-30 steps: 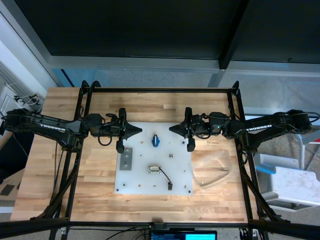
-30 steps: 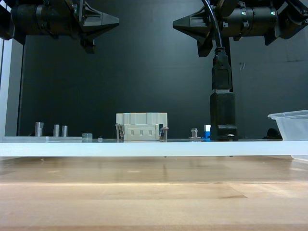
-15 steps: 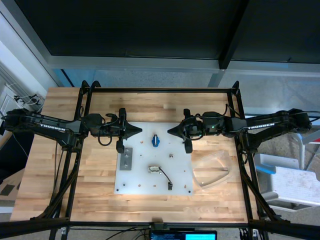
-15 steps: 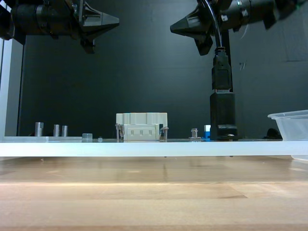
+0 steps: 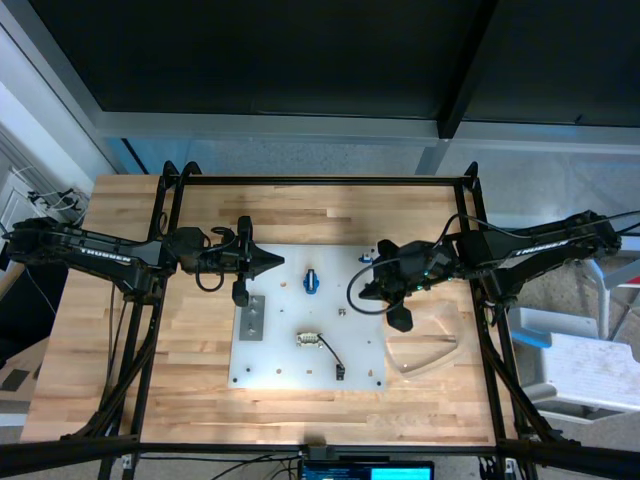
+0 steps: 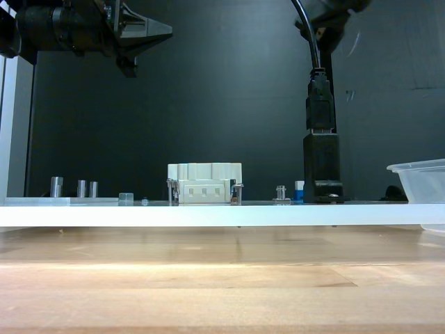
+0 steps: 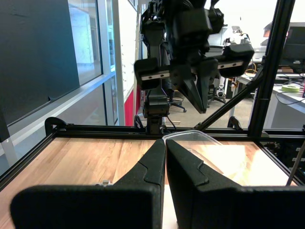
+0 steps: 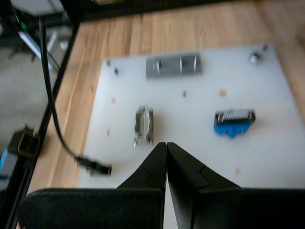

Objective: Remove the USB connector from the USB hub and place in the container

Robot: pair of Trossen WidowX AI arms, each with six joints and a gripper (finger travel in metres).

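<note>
We see the right gripper [image 8: 166, 144] with its fingers pressed together and nothing between them, held high and tilted down over the right part of the white plate [image 5: 280, 352], between the blue piece [image 5: 310, 281] and the clear tray [image 5: 425, 342]. The left gripper [image 7: 165, 142] is likewise closed and empty, hanging level above the plate's far left corner. The USB plug [image 6: 320, 104] stands upright, seated in the small black hub [image 6: 322, 163] near the plate's near right corner, well apart from both grippers, and its thin cable [image 5: 328, 350] runs toward the beige connector [image 5: 307, 341]. The tray lies on the wooden table [image 5: 160, 360] just beside the plate's right edge. A grey bar [image 5: 256, 318] lies at the plate's left side.
</note>
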